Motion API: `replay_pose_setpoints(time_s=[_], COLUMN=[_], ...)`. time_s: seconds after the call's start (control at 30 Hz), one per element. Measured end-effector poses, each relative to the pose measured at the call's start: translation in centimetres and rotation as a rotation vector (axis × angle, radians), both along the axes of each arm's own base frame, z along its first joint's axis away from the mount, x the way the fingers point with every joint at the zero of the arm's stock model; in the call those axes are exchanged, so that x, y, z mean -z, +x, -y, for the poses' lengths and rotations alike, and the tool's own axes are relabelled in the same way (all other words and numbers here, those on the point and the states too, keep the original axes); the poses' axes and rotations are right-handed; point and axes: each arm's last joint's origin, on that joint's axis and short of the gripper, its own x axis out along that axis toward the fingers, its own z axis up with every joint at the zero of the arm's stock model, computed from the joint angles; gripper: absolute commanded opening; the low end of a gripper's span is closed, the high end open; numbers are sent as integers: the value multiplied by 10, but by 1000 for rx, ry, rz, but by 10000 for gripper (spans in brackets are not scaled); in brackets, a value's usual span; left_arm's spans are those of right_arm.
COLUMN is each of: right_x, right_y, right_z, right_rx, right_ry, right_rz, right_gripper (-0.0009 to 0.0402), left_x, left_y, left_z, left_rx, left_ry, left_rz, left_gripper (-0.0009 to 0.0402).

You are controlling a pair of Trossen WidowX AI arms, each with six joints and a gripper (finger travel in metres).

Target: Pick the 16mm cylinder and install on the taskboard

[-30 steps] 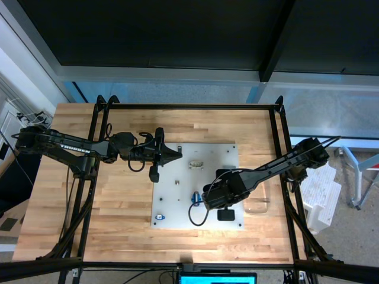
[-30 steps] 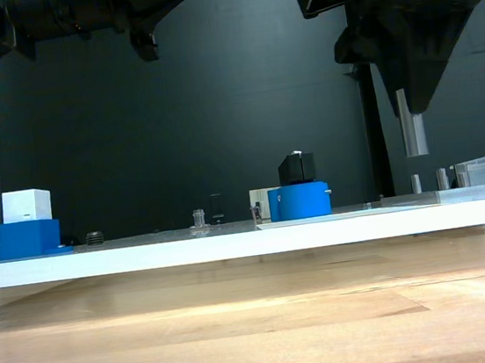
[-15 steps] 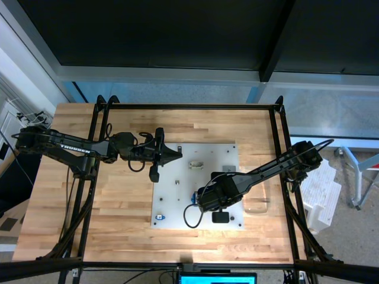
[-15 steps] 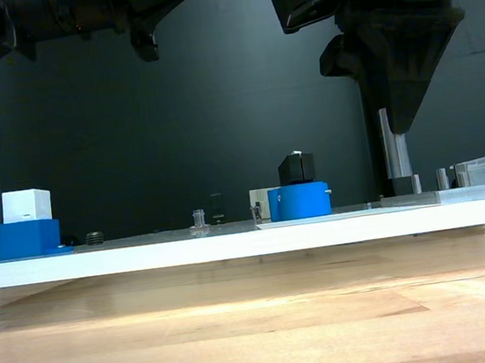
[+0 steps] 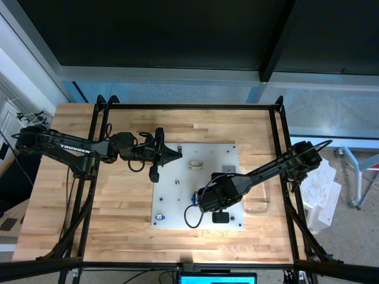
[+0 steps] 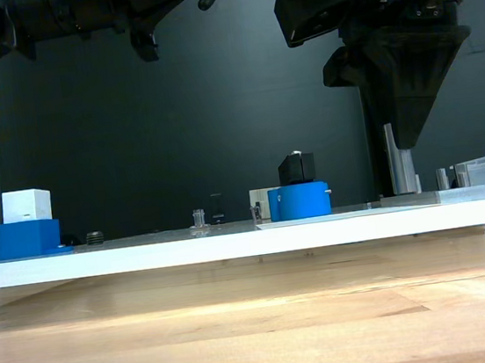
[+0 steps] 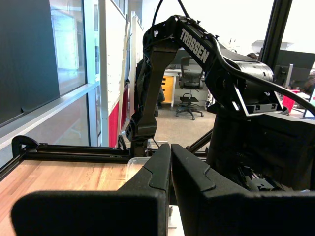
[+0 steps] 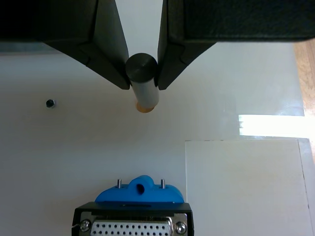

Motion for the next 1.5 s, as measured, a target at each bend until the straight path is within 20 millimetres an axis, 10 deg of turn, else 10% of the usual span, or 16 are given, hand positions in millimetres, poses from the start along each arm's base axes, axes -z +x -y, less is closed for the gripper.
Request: replay_pose_setpoints(time_s=[1.5], right_x=[3], right_y=[0], right_z=[1], right_rx=[0], right_ry=[-2], right_rz=[14], right_gripper=[12], left_x=[0], left_y=[0], left_z=[0], left_rx=[0], left_ry=[0], left_rz=[0], left_gripper=[0])
